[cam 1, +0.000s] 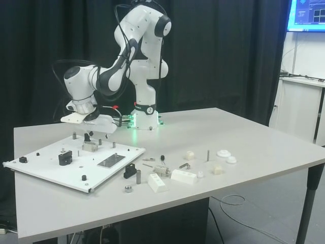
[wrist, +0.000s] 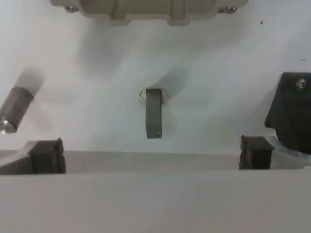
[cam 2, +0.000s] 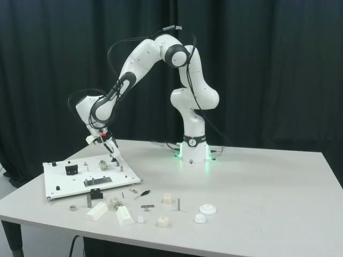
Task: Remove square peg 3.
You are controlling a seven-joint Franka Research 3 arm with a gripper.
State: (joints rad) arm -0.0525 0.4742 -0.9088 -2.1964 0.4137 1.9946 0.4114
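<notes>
Wrist view puts my two black fingertips (wrist: 47,154) nearest the lens, spread wide with nothing between them, so the pincer (wrist: 151,158) is released. Just past them, centred in the gap, the grey square peg (wrist: 154,113) stands upright in its round socket on the white board (wrist: 194,97). I see no contact between the fingertips and the peg. Off to one side a round grey peg (wrist: 14,109) also stands in the board, and on the other side a black block (wrist: 293,111) sits at the frame's edge. Farthest away along the board is a pale fixture (wrist: 148,9) held with screws.

From the first room view, loose parts lie nearest me on the grey surface (cam 1: 244,137): two white blocks (cam 1: 172,179), a black bracket (cam 1: 130,171), a nut (cam 1: 128,189) and two white gears (cam 1: 226,155). Behind them the board (cam 1: 45,168) lies towards the surface's left end, carrying a black block (cam 1: 64,158) and a flat grey plate (cam 1: 111,161). The pincer (cam 1: 87,135) hangs low over the board's far edge, where the peg is; I cannot pick the peg out in this view. Farther back the white arm (cam 1: 137,46) rises from its base (cam 1: 144,119), where green lights show, in front of black curtains (cam 1: 223,51).
</notes>
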